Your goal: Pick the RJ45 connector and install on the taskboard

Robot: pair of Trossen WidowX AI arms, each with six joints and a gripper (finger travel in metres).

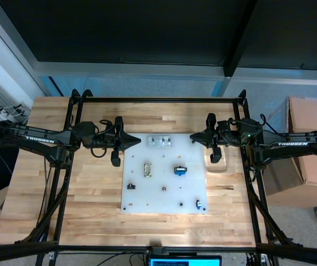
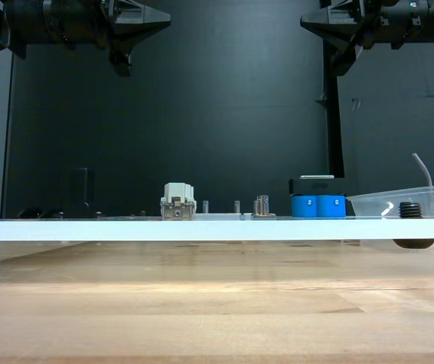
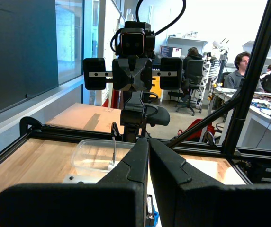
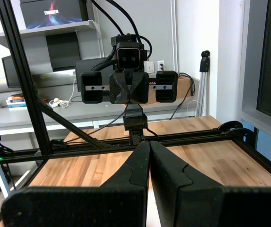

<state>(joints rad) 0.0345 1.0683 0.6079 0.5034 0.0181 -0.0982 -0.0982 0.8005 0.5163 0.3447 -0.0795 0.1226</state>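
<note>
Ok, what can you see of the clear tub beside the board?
The clear tub is a shallow see-through plastic box with rounded corners, open on top, sitting on the wooden table by the white board's right edge. A thin pale stalk stands in it; I cannot tell if that is the connector. The right gripper, shut, hangs high near it; the left gripper, shut, hangs across the board.

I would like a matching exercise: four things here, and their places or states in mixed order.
1 left end effector
2 right end effector
3 blue part
4 clear tray

a on the white board
b shut, above the board's far right corner
c on the table beside the board's right edge
d shut, above the board's far left corner

Pairs: 1-d, 2-b, 3-a, 4-c.
RJ45 connector: place cannot be told.
</note>
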